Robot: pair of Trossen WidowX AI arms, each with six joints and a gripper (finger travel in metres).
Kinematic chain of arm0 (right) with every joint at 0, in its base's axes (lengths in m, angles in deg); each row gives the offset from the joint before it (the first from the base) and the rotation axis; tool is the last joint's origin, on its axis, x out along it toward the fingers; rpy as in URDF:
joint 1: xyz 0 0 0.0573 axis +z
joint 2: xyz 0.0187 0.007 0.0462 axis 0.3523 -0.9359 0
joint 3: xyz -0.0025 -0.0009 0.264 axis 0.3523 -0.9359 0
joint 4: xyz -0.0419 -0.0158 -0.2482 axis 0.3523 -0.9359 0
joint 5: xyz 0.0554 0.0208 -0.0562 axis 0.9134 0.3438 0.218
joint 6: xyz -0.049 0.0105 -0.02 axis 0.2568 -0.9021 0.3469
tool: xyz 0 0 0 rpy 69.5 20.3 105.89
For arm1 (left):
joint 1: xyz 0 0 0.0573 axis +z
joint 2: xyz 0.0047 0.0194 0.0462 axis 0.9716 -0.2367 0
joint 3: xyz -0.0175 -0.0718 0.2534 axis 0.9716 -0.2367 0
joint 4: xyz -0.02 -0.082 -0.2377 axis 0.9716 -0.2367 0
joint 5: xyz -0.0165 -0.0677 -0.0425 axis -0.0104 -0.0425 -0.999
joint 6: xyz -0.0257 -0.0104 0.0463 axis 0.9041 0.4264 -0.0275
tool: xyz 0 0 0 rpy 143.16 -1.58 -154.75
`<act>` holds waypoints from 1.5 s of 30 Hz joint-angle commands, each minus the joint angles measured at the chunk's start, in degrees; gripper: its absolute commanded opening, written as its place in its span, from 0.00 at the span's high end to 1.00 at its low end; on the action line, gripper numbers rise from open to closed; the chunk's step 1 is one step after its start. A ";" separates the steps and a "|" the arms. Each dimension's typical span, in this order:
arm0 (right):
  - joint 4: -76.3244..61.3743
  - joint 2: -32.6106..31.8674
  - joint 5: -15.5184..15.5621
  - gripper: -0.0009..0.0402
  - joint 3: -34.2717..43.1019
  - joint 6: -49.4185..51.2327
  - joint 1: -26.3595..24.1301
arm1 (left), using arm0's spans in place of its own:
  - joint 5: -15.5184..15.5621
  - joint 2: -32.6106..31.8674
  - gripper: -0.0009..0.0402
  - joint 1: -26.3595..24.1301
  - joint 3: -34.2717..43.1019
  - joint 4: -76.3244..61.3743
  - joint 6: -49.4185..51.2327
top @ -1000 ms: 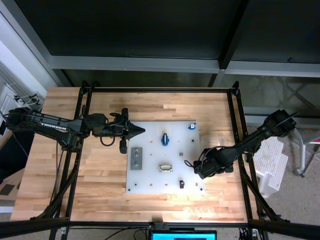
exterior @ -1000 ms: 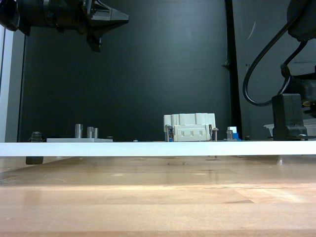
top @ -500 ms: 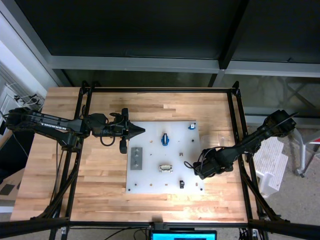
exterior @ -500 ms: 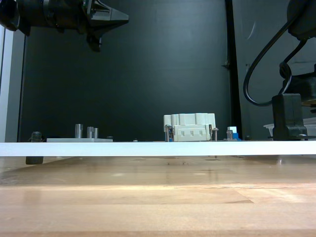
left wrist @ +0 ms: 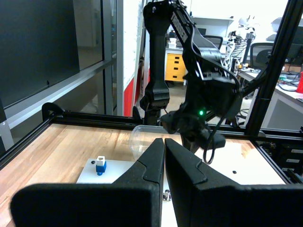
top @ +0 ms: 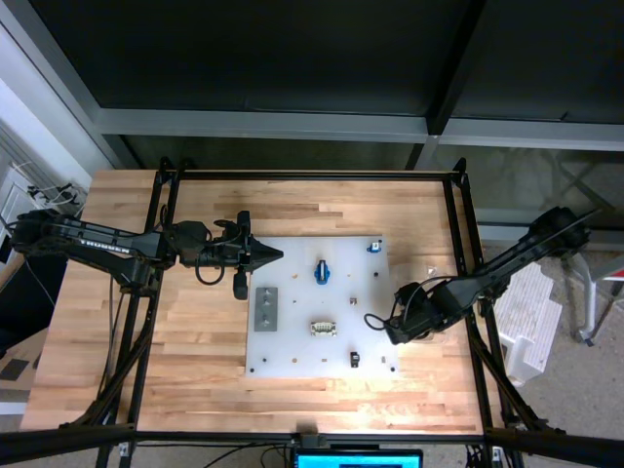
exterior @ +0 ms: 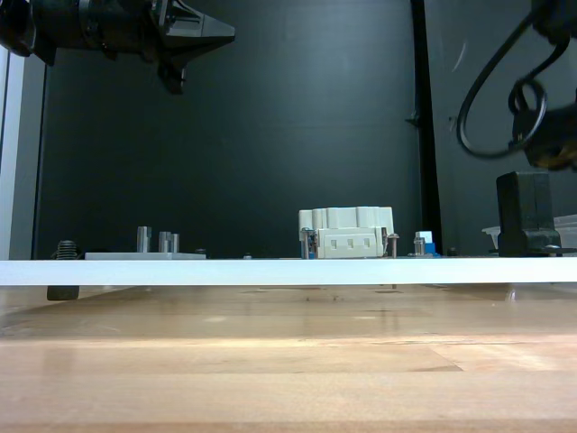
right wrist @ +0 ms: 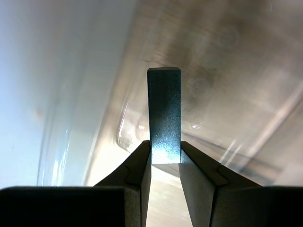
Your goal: Pick the 16mm bar and install on taskboard
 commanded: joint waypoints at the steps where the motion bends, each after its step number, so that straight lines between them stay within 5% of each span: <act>1: -3.37 3.74 0.07 0.90 1.27 7.32 -0.02 | 0.00 0.00 0.98 0.00 0.02 0.02 -0.02; 15: -19.71 13.38 -0.15 0.90 11.08 35.23 -1.53 | 0.00 0.00 0.98 0.00 0.02 0.02 0.00; 26: -19.69 13.00 0.59 0.90 21.70 60.57 -11.26 | 0.00 0.00 0.98 0.00 0.02 0.07 -0.02; 40: -19.63 2.05 0.55 0.90 33.97 77.26 -19.78 | -1.40 -0.44 0.97 -0.04 0.39 1.33 0.24; 45: -19.52 -3.96 0.59 0.90 39.41 80.21 -20.85 | -1.11 -2.23 0.87 -0.07 2.27 1.20 0.74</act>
